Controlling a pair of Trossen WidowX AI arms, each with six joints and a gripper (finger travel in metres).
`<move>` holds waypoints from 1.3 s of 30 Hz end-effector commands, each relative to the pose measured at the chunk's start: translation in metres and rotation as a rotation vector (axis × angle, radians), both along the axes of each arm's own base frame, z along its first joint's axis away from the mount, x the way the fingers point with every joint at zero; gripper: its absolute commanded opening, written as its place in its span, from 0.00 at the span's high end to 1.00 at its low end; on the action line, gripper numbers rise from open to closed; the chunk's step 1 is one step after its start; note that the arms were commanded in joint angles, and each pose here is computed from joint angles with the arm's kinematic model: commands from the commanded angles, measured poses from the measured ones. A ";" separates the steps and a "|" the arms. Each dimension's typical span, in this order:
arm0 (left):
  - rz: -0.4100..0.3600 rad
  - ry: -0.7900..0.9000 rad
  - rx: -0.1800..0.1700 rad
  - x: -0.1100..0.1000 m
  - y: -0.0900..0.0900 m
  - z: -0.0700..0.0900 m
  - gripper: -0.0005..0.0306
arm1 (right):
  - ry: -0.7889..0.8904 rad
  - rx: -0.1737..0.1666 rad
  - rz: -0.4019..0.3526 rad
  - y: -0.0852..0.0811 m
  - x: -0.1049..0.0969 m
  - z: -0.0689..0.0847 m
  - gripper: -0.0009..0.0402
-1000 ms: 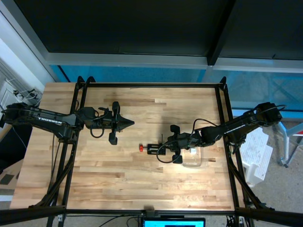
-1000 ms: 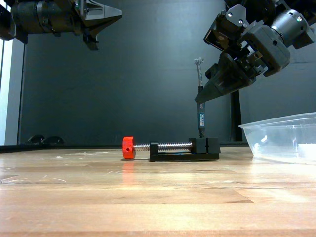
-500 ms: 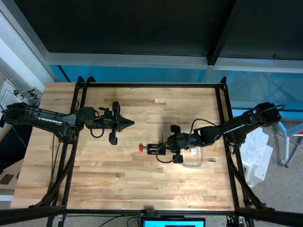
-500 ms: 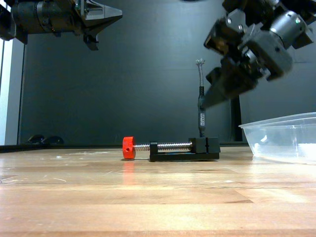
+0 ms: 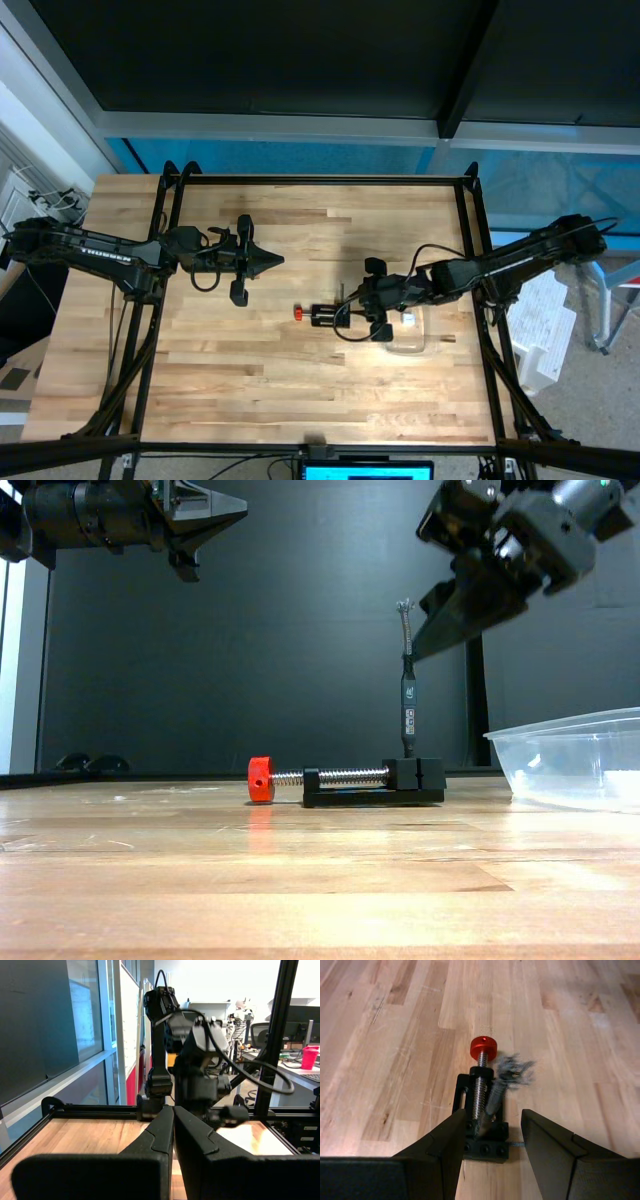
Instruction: Pick the usb-c connector and install on the hub
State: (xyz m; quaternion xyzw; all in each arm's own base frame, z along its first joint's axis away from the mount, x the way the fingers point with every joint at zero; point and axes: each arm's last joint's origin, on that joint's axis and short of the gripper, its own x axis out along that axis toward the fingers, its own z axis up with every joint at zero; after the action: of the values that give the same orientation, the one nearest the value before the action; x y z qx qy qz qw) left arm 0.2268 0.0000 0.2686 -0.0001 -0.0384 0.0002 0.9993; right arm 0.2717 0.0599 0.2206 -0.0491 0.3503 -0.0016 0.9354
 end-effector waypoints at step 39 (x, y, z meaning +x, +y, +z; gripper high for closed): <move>0.000 0.000 0.000 0.000 0.000 0.000 0.98 | 0.058 0.005 -0.073 -0.019 -0.019 0.071 0.62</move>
State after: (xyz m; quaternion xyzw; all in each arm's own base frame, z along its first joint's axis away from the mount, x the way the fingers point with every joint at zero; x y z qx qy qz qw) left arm 0.2268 0.0000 0.2685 -0.0001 -0.0382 0.0000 0.9993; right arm 0.2546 0.0447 0.2887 -0.0398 0.3991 -0.0281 0.9156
